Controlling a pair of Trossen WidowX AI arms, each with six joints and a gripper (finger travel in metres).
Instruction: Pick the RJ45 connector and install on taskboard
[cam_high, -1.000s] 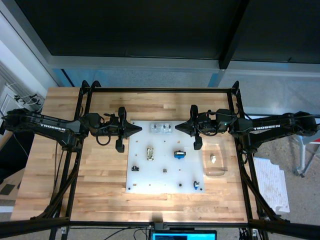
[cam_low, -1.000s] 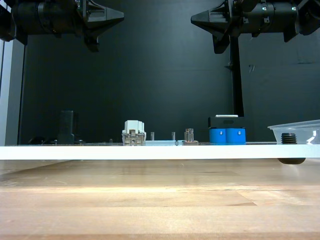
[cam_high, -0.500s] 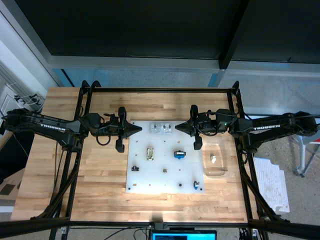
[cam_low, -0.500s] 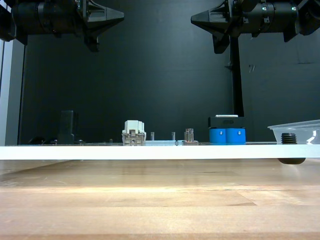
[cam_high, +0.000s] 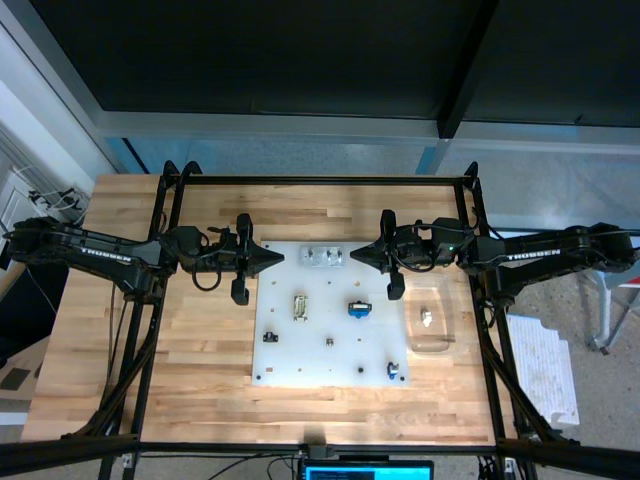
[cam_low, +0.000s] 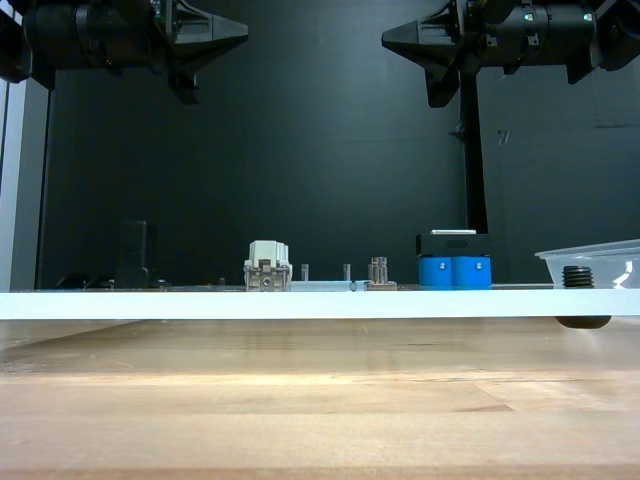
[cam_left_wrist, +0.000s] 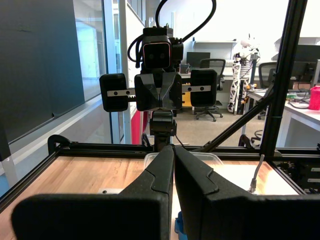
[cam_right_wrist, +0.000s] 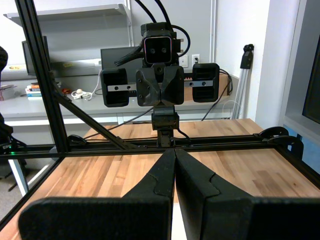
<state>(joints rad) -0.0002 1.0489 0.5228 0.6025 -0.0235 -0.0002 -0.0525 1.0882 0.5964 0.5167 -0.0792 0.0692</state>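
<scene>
**Both claws hanging closed over the board, connector not located**

The left claw (cam_high: 274, 258) is hanging in the air over the far left edge of the white board (cam_high: 300, 368) and is pointing toward the right arm. Its two fingers (cam_left_wrist: 159, 175) are pressing flat against each other, and it is holding nothing. The right claw (cam_high: 356, 256) is hanging opposite, over the far part of the board, and is pointing toward the left arm. Its fingers (cam_right_wrist: 161, 176) are also meeting along their length, and it is gripping nothing. In the low view both claws are showing high above the board, apart from each other.

The clear tray (cam_high: 441, 345) is lying on the desk (cam_high: 190, 370) just beside the right edge of the board, and the white block (cam_high: 427, 319) is sitting inside it. The blue jack (cam_high: 394, 371) is standing at the near right corner of the board. Its top is showing only as a small pale spot, so I cannot tell whether the connector is sitting in it, and I cannot tell where the connector is.
</scene>
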